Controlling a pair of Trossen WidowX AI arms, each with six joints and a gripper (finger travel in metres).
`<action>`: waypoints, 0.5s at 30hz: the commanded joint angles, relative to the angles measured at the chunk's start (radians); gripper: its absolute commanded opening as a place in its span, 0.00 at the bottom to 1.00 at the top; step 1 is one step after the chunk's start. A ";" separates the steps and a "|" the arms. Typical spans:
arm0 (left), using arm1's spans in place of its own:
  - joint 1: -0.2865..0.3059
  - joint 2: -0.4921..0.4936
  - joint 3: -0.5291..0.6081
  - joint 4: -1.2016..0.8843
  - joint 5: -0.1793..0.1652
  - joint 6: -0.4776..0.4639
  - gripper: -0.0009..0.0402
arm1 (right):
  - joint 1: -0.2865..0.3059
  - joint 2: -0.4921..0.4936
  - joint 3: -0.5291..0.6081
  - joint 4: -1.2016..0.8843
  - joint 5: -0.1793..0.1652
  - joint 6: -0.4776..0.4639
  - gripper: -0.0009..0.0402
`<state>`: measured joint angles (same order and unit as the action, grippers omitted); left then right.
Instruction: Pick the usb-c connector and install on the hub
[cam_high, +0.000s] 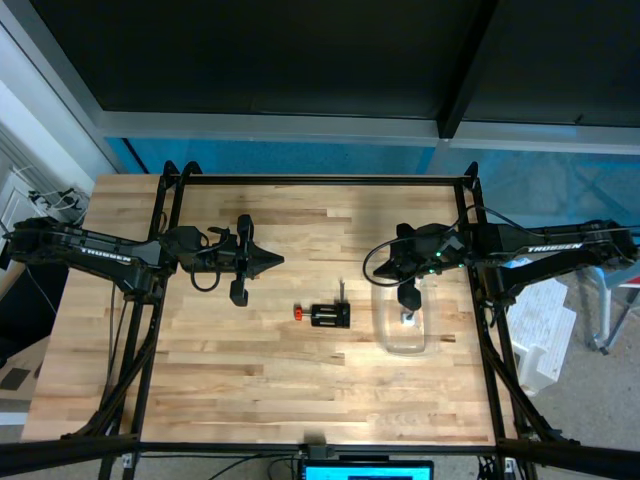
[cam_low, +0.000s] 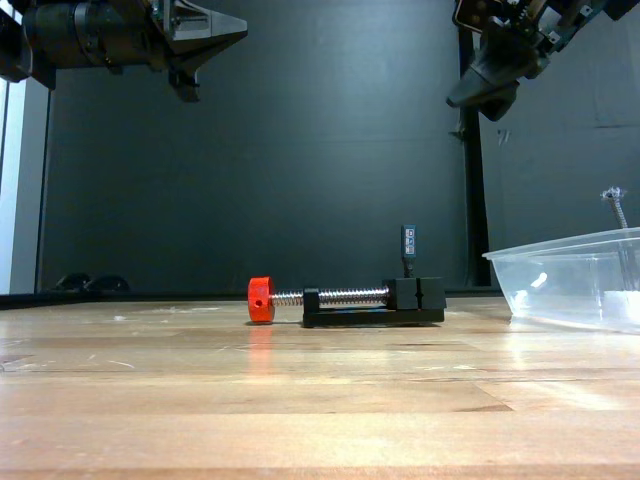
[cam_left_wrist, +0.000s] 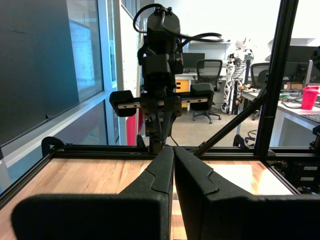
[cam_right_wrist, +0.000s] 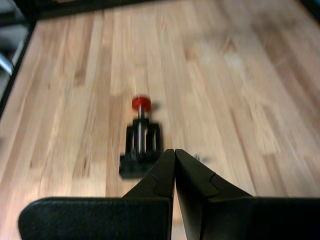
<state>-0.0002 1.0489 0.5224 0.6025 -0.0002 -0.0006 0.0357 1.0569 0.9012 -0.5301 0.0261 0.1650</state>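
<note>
L gripper (cam_high: 275, 262): shut, empty, aloft, 9 o'clock over wooden counter (cam_high: 250, 380).
R gripper (cam_high: 408, 298): we see it shut, empty, over clear plastic tray (cam_high: 393, 342).

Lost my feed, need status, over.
Left gripper shut, parked high. Right gripper shut, above tray. Hub on table, untouched; connector apparently in tray. Nothing blocking hub.

left gripper (cam_high: 278, 262), high at left: black wedge fingers (cam_left_wrist: 150, 185) | right gripper (cam_high: 408, 303), high at right: same | white trossen lettering (cam_high: 100, 254), black cables (cam_high: 374, 266)

Smooth, faintly glossy wood table (cam_high: 250, 380); clear plastic tray (cam_high: 400, 349). Matt black: the hub (cam_high: 330, 316), left gripper (cam_high: 278, 262) raised left, right gripper (cam_high: 408, 298) over the tray.
</note>
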 joint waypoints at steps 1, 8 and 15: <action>0.000 0.000 0.000 0.000 0.000 0.000 0.02 | 0.004 0.033 0.035 -0.078 -0.001 0.004 0.02; 0.000 0.000 0.000 0.000 0.000 0.000 0.02 | 0.008 0.077 0.089 -0.197 -0.001 0.003 0.02; 0.000 0.000 0.000 0.000 0.000 0.000 0.02 | 0.014 0.092 0.113 -0.283 0.000 0.011 0.02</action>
<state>-0.0002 1.0489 0.5224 0.6025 -0.0002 -0.0002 0.0483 1.1465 1.0100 -0.7986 0.0257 0.1749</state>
